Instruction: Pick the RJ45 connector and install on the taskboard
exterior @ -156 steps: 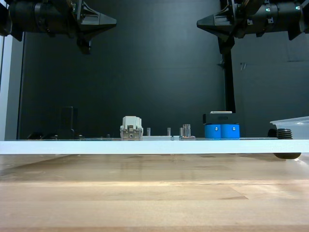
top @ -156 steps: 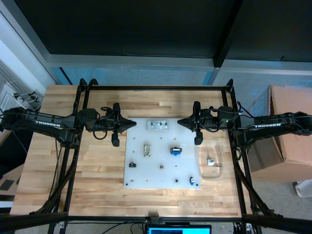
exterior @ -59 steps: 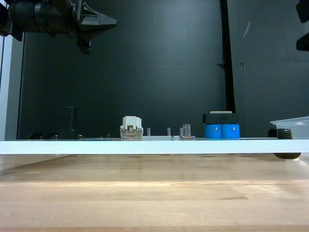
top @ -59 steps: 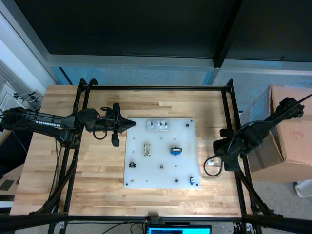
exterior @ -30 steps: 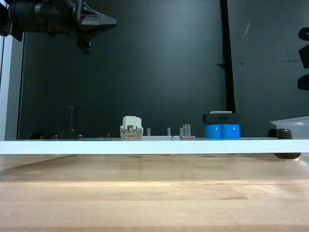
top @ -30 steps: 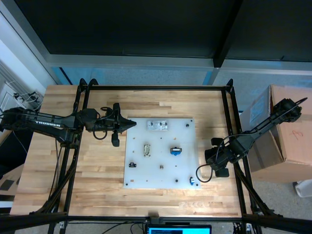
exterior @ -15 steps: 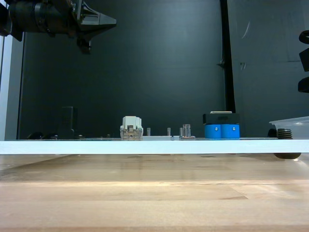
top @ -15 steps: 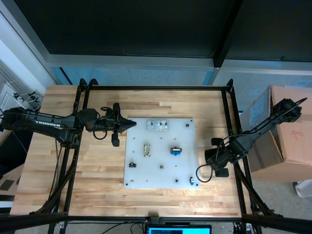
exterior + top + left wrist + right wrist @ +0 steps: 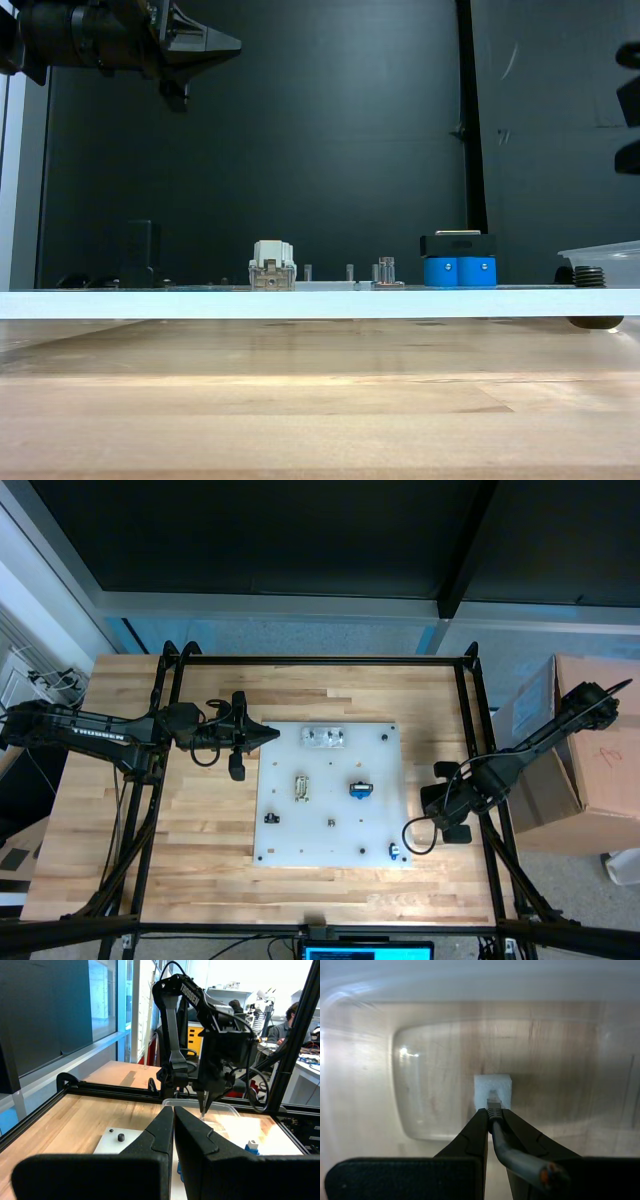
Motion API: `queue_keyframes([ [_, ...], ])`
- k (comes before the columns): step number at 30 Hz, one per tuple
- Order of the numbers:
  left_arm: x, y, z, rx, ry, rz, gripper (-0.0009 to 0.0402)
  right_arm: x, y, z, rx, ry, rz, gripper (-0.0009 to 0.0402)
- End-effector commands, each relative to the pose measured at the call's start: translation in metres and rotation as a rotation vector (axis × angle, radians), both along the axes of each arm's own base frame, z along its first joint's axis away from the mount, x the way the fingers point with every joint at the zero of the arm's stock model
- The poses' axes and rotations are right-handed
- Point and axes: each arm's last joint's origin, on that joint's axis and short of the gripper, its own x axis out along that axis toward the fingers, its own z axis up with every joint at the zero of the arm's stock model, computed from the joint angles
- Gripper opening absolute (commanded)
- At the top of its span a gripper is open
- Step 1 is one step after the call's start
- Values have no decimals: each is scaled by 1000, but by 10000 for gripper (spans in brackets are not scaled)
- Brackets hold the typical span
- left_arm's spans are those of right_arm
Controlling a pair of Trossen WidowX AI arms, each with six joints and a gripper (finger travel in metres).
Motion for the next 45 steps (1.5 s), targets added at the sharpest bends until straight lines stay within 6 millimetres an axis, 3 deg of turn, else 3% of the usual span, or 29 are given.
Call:
queue_keyframes([
  [1, 0, 0, 0, 0, 0, -1, 0, 2, 2, 14, 4, -4, 0, 0],
  [7, 0, 0, 0, 0, 0, 0, 0, 11, 8, 39, 27, -30, -2, 0],
  [15, 0, 0, 0, 0, 0, 0, 0, 32, 24, 52, 31, -29, -11, 0],
  [27, 0, 0, 0, 0, 0, 0, 0, 69, 52, 55, 23, -13, -13, 0],
  [45, 0, 0, 0, 0, 0, 0, 0, 110, 84, 39, 37, -32, -8, 0],
])
